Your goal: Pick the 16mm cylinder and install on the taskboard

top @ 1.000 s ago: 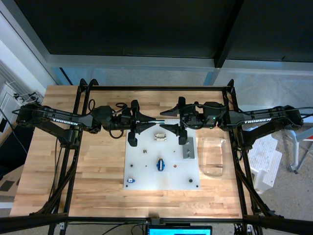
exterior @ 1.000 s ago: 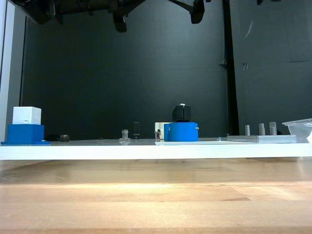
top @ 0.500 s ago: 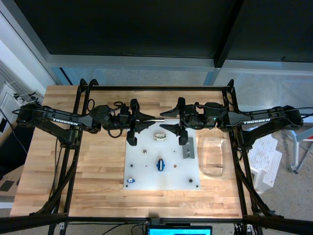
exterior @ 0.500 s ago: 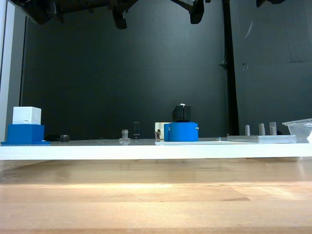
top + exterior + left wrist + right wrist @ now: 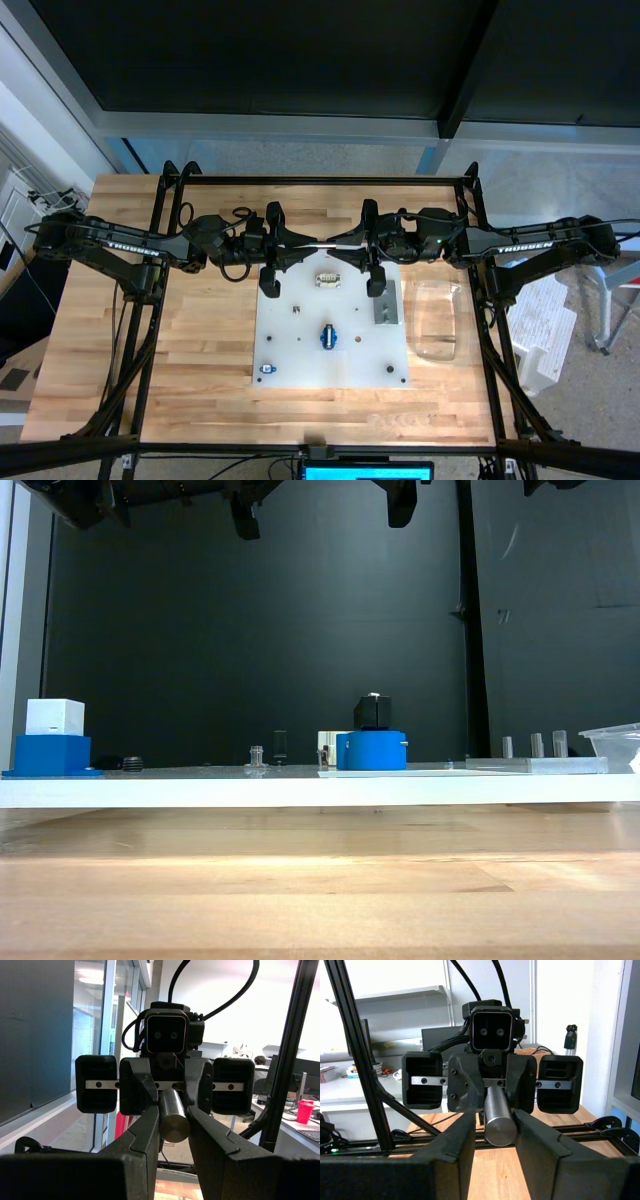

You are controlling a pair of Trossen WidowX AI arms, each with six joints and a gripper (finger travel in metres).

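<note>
The 16mm cylinder [image 5: 325,243] is a grey metal rod held level in the air above the far edge of the white taskboard [image 5: 300,355]. My left gripper [image 5: 290,248] is shut on its left end and my right gripper [image 5: 366,250] is shut on its right end, the two facing each other. In the left wrist view the cylinder [image 5: 173,1116] sits between my left gripper's fingers [image 5: 150,1127], with the right gripper clamped behind it. The right wrist view shows the cylinder [image 5: 499,1119] squeezed the same way between the right gripper's fingers [image 5: 462,1135].
On the taskboard [image 5: 300,785] stand a grey metal block [image 5: 386,303], a blue fitting [image 5: 328,337], a beige connector [image 5: 327,279] and a small blue-and-white piece [image 5: 266,370]. A clear plastic tray [image 5: 435,320] lies to its right. Black frame rails border the wooden table.
The right gripper's fingers, spread wide around the rod's free end a second ago, have closed onto it. The left gripper kept its hold and barely moved.
</note>
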